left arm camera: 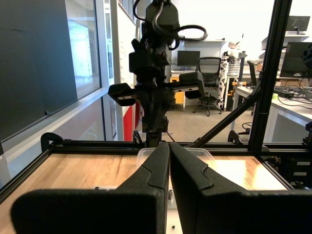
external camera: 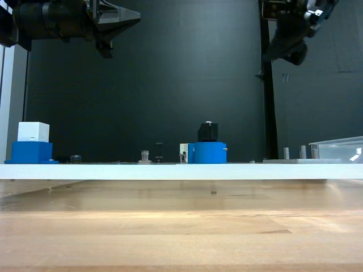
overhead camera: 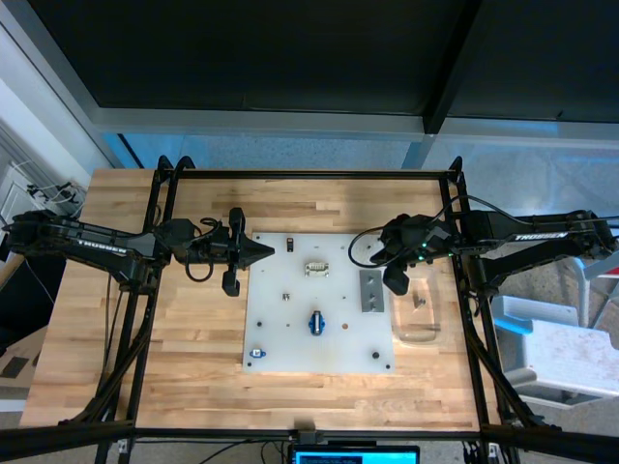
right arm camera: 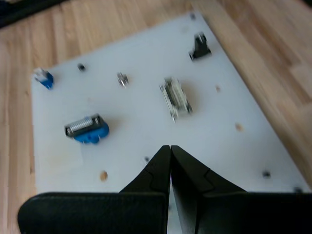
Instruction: Pick the 16mm cylinder and place it in the taskboard
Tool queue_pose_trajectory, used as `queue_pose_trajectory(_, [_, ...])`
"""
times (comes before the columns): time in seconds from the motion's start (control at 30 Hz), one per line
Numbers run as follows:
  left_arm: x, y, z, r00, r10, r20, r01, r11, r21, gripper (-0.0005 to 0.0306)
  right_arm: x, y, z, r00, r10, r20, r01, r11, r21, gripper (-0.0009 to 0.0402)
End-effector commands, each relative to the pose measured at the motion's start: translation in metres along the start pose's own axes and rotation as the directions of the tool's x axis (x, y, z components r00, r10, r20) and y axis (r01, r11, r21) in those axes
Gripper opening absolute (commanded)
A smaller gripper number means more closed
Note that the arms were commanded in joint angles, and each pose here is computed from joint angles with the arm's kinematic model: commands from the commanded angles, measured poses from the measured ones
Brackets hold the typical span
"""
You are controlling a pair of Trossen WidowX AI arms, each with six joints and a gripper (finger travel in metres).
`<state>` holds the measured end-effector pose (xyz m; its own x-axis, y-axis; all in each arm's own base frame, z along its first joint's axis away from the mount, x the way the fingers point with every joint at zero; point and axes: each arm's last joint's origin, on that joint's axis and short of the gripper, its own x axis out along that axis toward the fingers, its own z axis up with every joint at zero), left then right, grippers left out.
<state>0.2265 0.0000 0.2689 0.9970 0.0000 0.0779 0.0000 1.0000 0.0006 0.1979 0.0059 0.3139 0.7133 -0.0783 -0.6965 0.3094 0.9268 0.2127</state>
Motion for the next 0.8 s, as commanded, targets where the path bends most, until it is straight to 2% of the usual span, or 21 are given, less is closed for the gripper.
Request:
queue_pose_trajectory(0.03, [0.0, 0.0, 0.0, 1.0, 0.0, 0.0, 0.0, 1.0, 0.0, 0.0, 0.0, -0.002, -0.006, 0.997, -0.021, -0.07, 0.022, 0.999, 0.024, 0.0])
queue_pose_trajectory(0.23, [0.0, 0.0, 0.0, 1.0, 0.0, 0.0, 0.0, 1.0, 0.0, 0.0, -0.002, -0.007, -0.018, 0.98, -0.063, -0.189, 0.074, 0.996, 0.054, 0.0])
queue_pose_trajectory(0.3, [0.0, 0.0, 0.0, 1.0, 0.0, 0.0, 0.0, 1.0, 0.0, 0.0, -0.002, -0.008, -0.021, 0.971, -0.066, -0.23, 0.081, 0.995, 0.06, 0.0])
queue_pose_trajectory(0.47, [0.0, 0.0, 0.0, 1.0, 0.0, 0.0, 0.0, 1.0, 0.0, 0.0, -0.005, -0.012, -0.031, 0.94, -0.106, -0.323, 0.139, 0.987, 0.082, 0.0])
queue_pose_trajectory(0.67, [0.0, 0.0, 0.0, 1.0, 0.0, 0.0, 0.0, 1.0, 0.0, 0.0, -0.009, -0.015, -0.04, 0.898, -0.1, -0.429, 0.165, 0.979, 0.117, 0.0])
queue_pose_trajectory(0.8, [0.0, 0.0, 0.0, 1.0, 0.0, 0.0, 0.0, 1.0, 0.0, 0.0, -0.012, -0.016, -0.045, 0.867, -0.107, -0.487, 0.193, 0.972, 0.131, 0.0])
